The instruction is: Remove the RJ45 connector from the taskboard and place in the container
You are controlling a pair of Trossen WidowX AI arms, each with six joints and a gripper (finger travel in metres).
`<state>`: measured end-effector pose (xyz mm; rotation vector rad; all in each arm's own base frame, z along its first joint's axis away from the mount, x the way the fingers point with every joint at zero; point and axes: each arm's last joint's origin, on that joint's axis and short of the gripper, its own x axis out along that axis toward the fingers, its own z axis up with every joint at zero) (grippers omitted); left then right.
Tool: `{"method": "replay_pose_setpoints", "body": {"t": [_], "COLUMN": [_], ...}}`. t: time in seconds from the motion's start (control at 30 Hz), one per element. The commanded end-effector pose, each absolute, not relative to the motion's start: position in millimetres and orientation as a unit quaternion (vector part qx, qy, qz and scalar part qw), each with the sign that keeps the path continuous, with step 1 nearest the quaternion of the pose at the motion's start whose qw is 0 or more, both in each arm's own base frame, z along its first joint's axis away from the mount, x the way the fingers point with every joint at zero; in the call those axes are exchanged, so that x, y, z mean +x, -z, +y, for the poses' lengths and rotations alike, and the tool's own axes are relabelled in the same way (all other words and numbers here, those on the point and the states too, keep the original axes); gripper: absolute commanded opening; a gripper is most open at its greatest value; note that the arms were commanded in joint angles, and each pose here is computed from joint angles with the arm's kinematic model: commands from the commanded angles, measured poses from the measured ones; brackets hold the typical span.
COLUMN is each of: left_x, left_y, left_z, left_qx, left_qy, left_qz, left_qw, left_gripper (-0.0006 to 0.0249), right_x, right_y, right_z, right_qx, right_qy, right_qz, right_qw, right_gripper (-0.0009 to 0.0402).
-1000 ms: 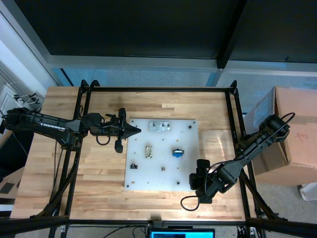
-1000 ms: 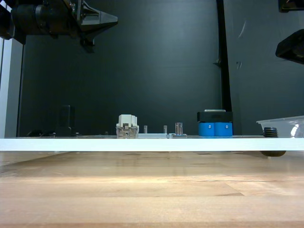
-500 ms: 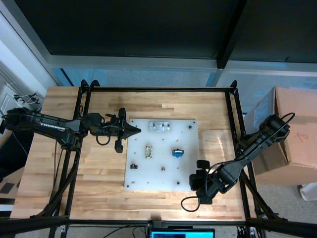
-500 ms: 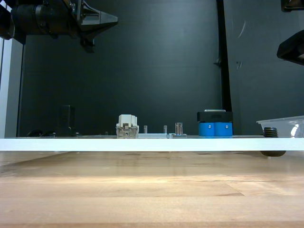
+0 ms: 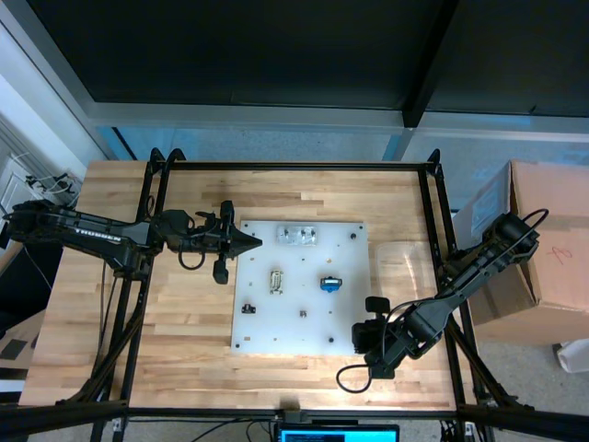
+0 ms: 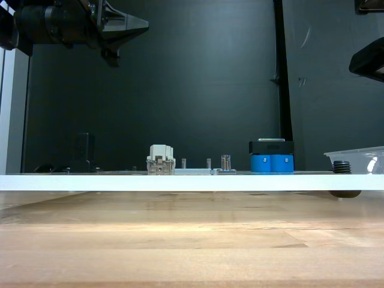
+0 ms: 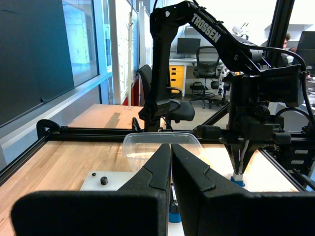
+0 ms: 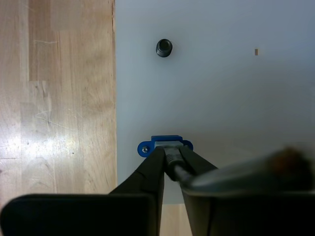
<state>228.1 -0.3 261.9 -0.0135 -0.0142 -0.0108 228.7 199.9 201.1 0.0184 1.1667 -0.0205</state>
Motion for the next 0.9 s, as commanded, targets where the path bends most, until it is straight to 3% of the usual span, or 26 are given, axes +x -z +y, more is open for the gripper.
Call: {"method": "replay_pose_setpoints", "body": {"t": [0.03,0.53,0.9], "left_x": [228.1,228.1,228.1], "left_y": [-261.9,-261.9,-261.9], "left_z": [-0.3,-0.3,-0.3], "left_qx": [-0.0067,-0.0067,-0.0067], "left_qy": [0.0054,0.0052,0.0054], "left_qz": [-0.007,-0.007,-0.007], "left_qw": [0.9999,0.9999,0.9999], "left_gripper": [0.0000,0.0000,0.0000], "right_x": [229,225,225], "right_y": [-202,-215,-258], "right_z": [200,195,182], "right_qx": [0.010,0.019,0.031], "right_qy": [0.008,0.004,0.018], "right_qz": [0.550,0.540,0.526], "right_qw": [0.835,0.841,0.850], "right_gripper": [-0.0003,0.0000,0.0000]}}
